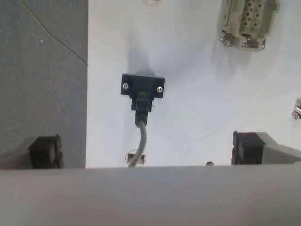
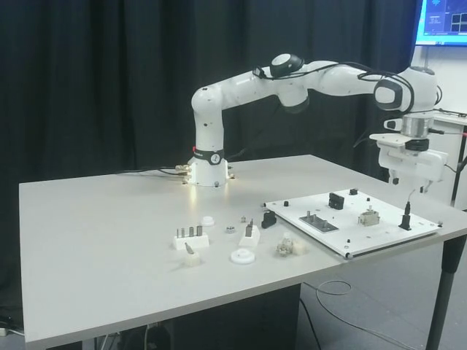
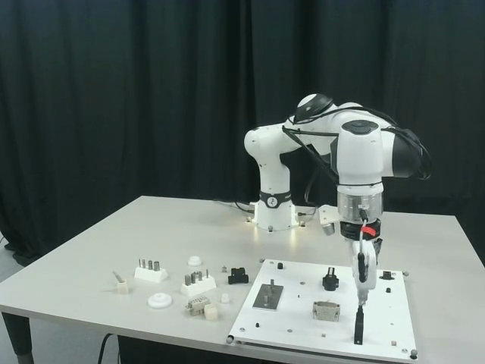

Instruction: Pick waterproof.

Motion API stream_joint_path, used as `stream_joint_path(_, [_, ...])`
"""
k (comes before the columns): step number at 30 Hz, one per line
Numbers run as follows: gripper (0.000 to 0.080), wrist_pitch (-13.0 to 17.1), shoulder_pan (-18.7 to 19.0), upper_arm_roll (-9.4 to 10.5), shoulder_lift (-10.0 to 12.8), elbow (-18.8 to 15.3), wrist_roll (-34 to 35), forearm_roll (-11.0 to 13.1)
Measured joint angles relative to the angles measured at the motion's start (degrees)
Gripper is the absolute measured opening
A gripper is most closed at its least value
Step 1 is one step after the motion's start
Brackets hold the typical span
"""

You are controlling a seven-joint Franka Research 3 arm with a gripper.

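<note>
Currently gripper [image 1: 146,150] hovers above the black waterproof connector with grey cable [image 1: 142,94] on the white board [image 1: 188,117], fingers spread wide, straddling it, presumably aligned to descend.

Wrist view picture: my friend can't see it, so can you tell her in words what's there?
Looking down from the arm's wrist, a small black connector with a grey cable sits on a white board, between the gripper's two open black fingertips. A bigger multi-pin connector is near the board's corner, and the grey table shows beside the board.
</note>
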Motion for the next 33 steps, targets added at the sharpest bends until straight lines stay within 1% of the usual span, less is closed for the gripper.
stream_joint_path(7, [0.0800, -0.4, 0.7, -1.15, 0.0, 0.0, -0.9, -1.2])
stream_joint_path(15, [0.0800, -0.6, 1.9, -2.35, 0.0, 0.0, -4.4, -4.6])
stream_joint_path(22, [0.0800, -0.6, 2.6, -2.83, 0.0, 0.2, -5.6, -7.3])
stream_joint_path(33, [0.0800, -0.7, 3.2, -3.35, 0.0, 0.2, -8.9, -9.8])
